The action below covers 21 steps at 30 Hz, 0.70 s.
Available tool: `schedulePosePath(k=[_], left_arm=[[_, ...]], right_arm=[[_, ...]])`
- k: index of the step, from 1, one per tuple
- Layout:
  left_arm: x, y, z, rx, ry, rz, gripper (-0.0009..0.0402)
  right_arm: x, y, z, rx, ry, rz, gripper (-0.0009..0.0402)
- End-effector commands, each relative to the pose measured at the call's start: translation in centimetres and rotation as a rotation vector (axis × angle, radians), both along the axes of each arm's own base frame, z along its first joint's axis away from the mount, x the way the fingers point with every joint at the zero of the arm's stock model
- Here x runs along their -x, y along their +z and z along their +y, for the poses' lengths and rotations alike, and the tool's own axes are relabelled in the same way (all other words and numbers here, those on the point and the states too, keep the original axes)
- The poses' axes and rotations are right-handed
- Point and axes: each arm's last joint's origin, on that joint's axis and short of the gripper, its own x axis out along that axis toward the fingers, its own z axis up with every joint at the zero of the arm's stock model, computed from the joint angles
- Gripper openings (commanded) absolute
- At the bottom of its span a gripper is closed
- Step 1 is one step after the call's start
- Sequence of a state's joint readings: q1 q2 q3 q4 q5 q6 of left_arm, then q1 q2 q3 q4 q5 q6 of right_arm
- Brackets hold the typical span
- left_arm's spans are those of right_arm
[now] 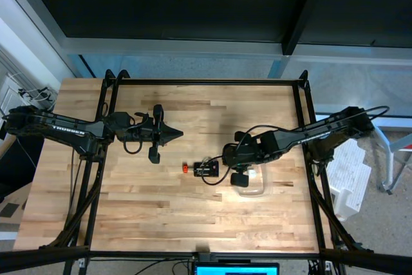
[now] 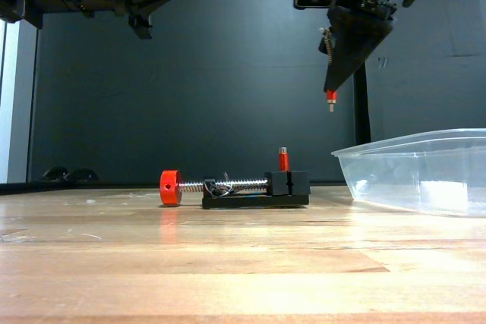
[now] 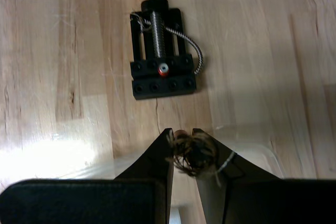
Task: Pick the RCA connector and install on taskboard
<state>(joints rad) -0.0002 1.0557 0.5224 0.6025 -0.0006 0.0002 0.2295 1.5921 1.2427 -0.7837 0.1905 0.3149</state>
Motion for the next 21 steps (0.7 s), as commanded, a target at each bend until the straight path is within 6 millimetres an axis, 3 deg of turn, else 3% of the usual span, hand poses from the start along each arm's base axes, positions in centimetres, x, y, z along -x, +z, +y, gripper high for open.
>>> schedulePosePath(k=[1,21], left_arm=[[0.0,0.0,0.0,0.0,0.0,-0.001,0.0],[0.0,0.0,0.0,0.0,0.0,-0.001,0.0]], right_arm=[[-1.0,-0.2,0.1,0.0,-0.003,0.002,0.0004],[-5.3,-1.8,0.4,0.008,-0.001,0.029,0.0004]])
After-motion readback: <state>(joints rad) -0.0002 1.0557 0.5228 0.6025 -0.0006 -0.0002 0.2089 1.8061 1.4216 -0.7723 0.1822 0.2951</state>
